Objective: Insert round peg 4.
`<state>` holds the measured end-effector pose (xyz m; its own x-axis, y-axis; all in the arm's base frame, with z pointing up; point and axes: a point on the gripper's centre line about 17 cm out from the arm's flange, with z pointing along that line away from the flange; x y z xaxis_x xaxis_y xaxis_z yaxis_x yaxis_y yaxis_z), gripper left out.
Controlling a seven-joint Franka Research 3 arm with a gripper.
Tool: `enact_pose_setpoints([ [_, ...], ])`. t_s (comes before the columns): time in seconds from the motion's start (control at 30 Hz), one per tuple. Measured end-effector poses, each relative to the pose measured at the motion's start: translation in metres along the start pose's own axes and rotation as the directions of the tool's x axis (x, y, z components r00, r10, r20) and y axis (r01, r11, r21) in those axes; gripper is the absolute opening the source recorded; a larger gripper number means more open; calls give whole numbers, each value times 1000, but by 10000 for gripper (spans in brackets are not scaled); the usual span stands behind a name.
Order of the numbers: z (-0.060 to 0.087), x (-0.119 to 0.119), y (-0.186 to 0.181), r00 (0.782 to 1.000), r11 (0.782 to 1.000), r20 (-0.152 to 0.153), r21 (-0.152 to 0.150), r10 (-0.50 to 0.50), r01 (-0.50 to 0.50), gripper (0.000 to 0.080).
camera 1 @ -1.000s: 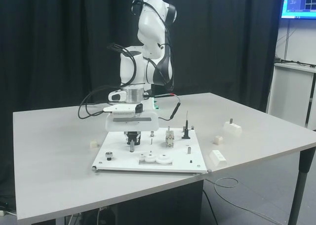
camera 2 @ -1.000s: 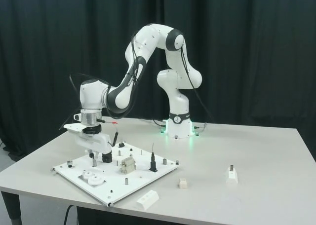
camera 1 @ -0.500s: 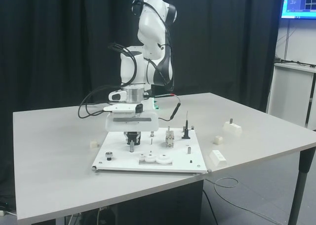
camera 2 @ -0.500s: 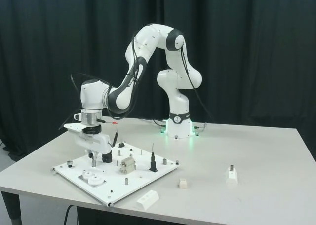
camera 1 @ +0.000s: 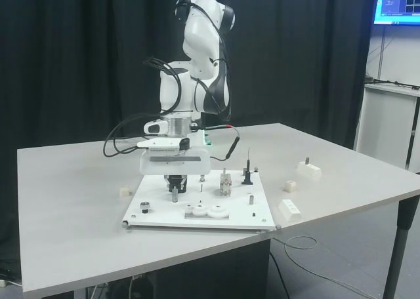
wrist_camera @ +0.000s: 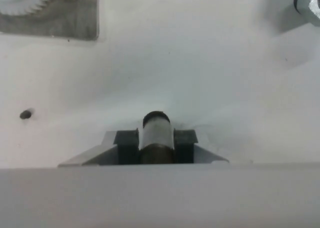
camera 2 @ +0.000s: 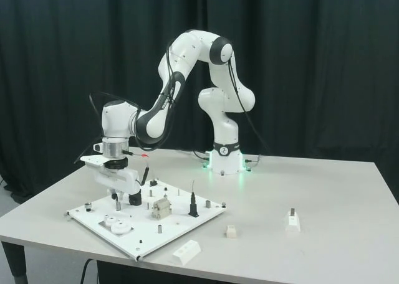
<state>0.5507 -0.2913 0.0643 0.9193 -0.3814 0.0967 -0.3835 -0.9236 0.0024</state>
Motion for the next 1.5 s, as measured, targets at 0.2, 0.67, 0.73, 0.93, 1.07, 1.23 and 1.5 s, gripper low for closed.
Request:
enact_pose_setpoints([
  [0.2,0,0,0,1000,1000,-1,2,4,-4,144],
  [0.67,0,2,-1,1000,1000,-8,4,9,-9,144],
  [0.73,0,2,-1,1000,1000,-10,4,9,-9,144],
  [0.93,0,2,0,1000,1000,-14,1,9,-9,144],
  [1.07,1,3,0,1000,1000,-18,0,10,-10,144],
  [1.23,3,3,-1,1000,1000,-23,1,17,-17,144],
  [1.5,6,4,-1,1000,1000,-27,-3,16,-16,144],
])
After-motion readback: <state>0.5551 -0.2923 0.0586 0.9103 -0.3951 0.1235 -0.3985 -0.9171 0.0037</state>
